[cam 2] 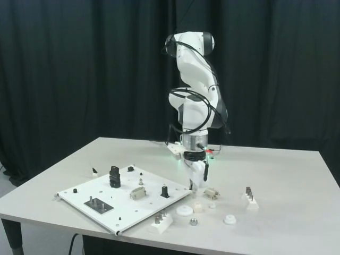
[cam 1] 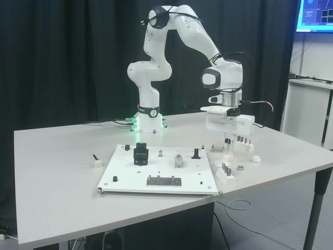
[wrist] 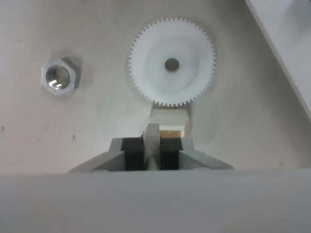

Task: Place Ethernet.

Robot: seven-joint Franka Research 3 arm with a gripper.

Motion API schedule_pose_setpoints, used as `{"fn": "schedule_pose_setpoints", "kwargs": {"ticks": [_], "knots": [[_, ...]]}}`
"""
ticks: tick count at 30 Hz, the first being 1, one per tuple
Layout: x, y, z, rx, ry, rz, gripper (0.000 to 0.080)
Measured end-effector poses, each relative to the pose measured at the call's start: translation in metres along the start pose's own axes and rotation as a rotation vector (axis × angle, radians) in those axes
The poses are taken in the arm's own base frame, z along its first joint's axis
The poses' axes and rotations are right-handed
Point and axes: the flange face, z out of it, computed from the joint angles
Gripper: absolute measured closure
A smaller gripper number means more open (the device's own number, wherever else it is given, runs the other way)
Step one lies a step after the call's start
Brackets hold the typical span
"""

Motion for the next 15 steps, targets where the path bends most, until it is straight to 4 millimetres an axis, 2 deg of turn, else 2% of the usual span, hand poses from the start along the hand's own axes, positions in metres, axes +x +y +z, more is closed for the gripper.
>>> {"fn": "schedule_pose_setpoints", "kwargs": {"ticks": [15], "knots": [[0.000, 0.003, 0.013, -0.025, 0.001, 0.007, 0.0738]]}}
